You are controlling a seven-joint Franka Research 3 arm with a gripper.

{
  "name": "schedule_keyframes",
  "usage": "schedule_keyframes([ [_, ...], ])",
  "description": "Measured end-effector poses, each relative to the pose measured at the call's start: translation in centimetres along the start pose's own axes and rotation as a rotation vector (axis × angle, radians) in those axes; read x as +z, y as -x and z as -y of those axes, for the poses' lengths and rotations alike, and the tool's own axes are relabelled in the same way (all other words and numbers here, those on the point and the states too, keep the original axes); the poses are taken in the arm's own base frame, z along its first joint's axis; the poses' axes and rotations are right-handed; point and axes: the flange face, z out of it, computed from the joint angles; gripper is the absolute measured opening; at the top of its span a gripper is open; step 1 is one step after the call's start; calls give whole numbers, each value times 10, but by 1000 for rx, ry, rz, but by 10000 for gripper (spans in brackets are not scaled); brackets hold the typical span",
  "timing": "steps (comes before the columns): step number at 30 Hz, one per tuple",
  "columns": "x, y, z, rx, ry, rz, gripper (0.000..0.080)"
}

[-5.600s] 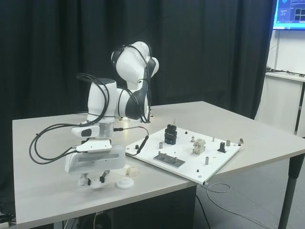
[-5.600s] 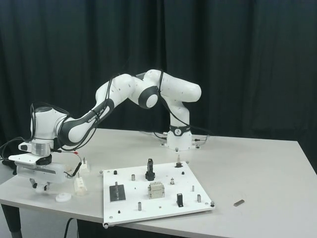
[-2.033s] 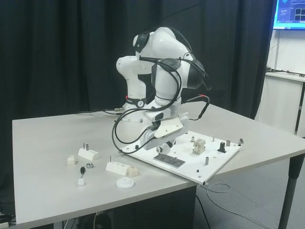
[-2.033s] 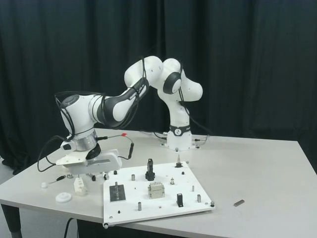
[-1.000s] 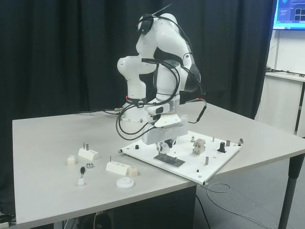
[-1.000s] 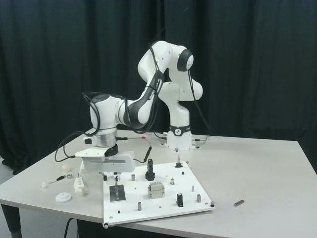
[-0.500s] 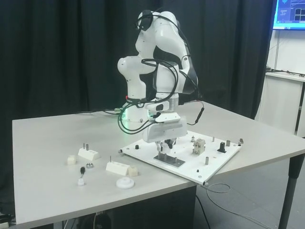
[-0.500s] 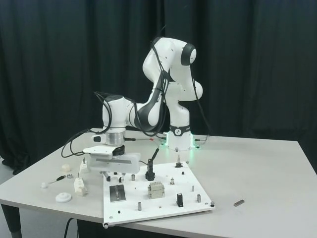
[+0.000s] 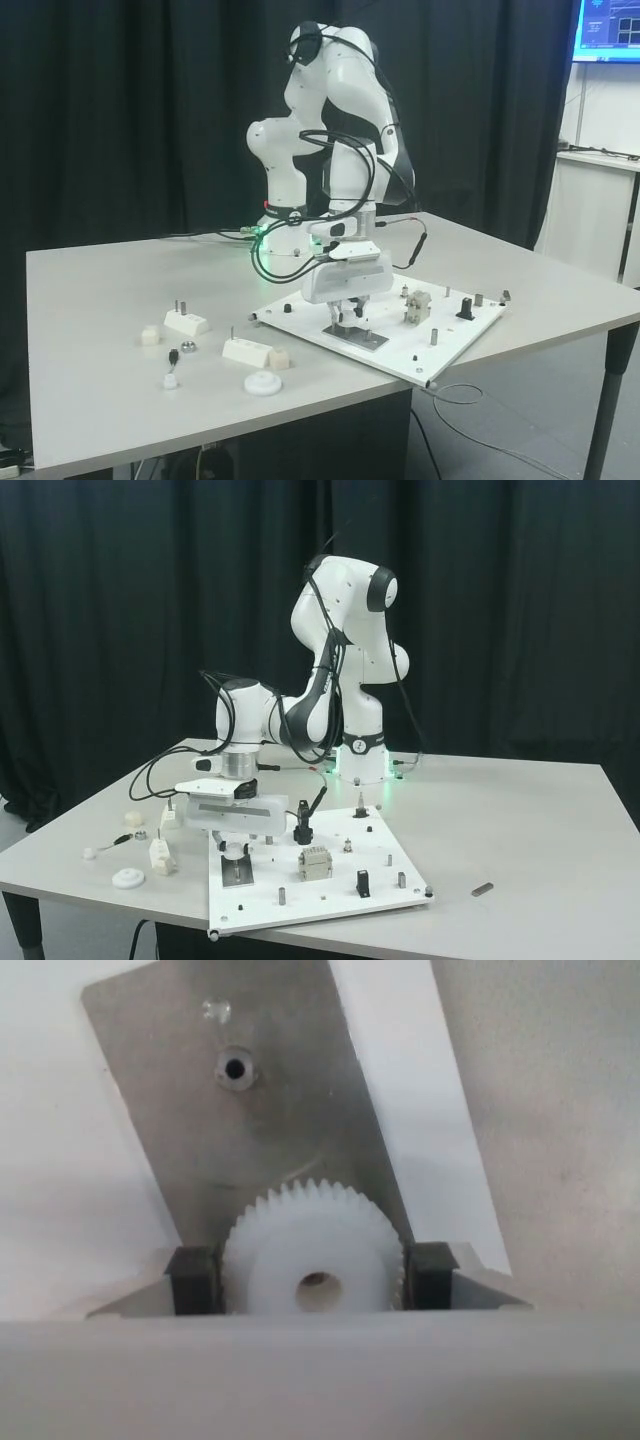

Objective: Insert medium gear.

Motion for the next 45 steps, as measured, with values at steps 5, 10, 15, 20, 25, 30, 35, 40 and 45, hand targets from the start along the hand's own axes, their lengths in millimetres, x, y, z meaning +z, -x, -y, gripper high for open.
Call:
schedule_keyframes([
  [5,0,0,-1,-3,-1,-4,390],
  [10,0,1,-1,-3,-1,-3,390],
  [15,0,3,-1,-2,-2,2,390],
  [20,-1,6,-2,-1,-4,6,390],
  [25,-1,9,-2,-1,-7,11,390],
  [30,-1,10,-2,-2,-7,12,390],
  [35,-1,9,-2,-5,-7,10,390],
  [40,-1,9,-3,-7,-8,7,390],
  [45,-1,7,-4,-9,-7,-1,390],
])
